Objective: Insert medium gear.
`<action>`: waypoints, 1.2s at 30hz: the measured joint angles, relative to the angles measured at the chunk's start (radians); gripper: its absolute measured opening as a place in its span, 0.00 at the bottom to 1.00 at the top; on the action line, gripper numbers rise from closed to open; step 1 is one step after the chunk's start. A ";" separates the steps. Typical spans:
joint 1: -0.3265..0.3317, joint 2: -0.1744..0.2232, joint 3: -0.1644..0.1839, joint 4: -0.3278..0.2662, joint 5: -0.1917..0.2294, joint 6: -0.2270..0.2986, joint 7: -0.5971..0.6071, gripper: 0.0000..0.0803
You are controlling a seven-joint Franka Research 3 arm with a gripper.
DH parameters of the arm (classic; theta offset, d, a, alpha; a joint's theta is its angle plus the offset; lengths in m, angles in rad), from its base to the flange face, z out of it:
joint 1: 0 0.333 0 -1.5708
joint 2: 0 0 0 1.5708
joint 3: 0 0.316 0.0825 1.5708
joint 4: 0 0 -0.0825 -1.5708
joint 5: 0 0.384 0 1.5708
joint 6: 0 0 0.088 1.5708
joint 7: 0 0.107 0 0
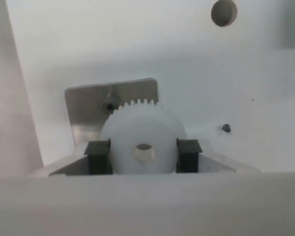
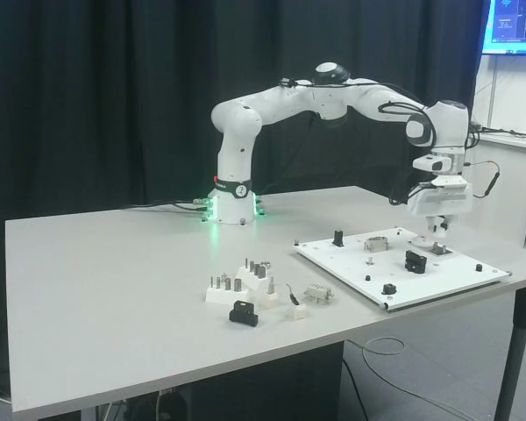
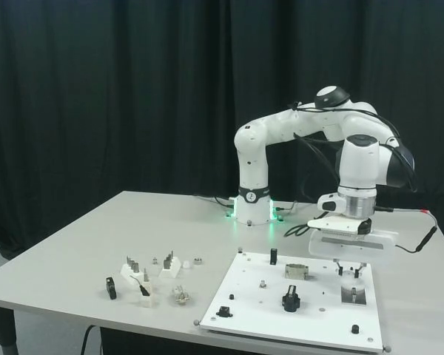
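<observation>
A black curtain point(image 3: 118, 89) fills the background in both room views, and a screen point(image 2: 515, 26) shows at the upper right corner of the first room view. On the grey table point(image 2: 105, 289), left of centre in the second room view, sit 2 white holder blocks with grey pegs point(image 3: 134, 268) point(image 3: 169, 266), a small black block point(image 3: 111, 288) and a small metal part point(image 3: 182, 296). A cable point(image 2: 381, 346) hangs below the table edge in the first room view.

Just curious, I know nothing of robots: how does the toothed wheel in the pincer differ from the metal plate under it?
The white gear is round and toothed; the grey plate is flat with straight edges. The gear is held in the pincer above the white board; the plate lies on that board. The gear has a large centre hole; the plate has a small dark spot.
</observation>
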 joint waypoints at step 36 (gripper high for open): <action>0.022 -0.002 0.063 0.000 0.002 0.029 0.000 0.35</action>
